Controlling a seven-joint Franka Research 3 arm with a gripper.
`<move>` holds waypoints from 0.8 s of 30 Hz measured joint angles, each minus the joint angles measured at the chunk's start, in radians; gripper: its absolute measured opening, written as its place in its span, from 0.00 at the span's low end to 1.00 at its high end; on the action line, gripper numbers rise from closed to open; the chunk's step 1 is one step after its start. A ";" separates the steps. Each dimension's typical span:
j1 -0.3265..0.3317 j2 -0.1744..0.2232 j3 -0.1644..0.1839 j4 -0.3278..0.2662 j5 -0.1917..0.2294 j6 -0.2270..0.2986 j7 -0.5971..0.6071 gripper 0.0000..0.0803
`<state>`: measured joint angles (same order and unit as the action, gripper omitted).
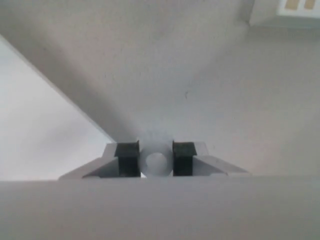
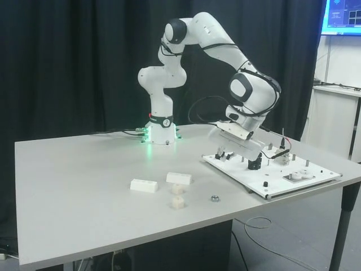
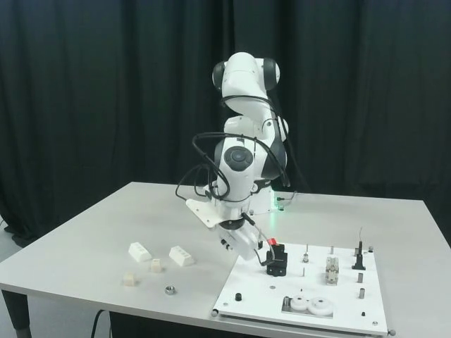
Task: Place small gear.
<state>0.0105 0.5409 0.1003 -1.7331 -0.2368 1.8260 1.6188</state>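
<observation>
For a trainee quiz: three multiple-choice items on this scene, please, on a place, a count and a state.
1. Where does the small grey metal nut lie? A on the white board; B on the grey table; C on the arm's base.
2. How many loose blocks lie on the table? A two; B four; C six.
3. The black-fingered gripper is: A open, empty; B shut on the small white round gear; C out of view.
B: the nut rests on bare table. B: two long, two cubes. B: the wrist view shows fingers pinching it.
</observation>
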 joint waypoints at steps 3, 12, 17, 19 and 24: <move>0.001 -0.018 -0.006 -0.033 -0.007 0.027 0.000 0.17; 0.001 -0.072 -0.032 -0.156 -0.020 0.143 0.000 0.17; 0.000 -0.101 -0.050 -0.225 -0.031 0.223 0.000 0.17; 0.000 -0.111 -0.059 -0.247 -0.034 0.255 0.000 0.17; 0.000 -0.131 -0.086 -0.292 -0.036 0.334 0.000 0.17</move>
<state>0.0102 0.4101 0.0143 -2.0253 -0.2732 2.1605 1.6191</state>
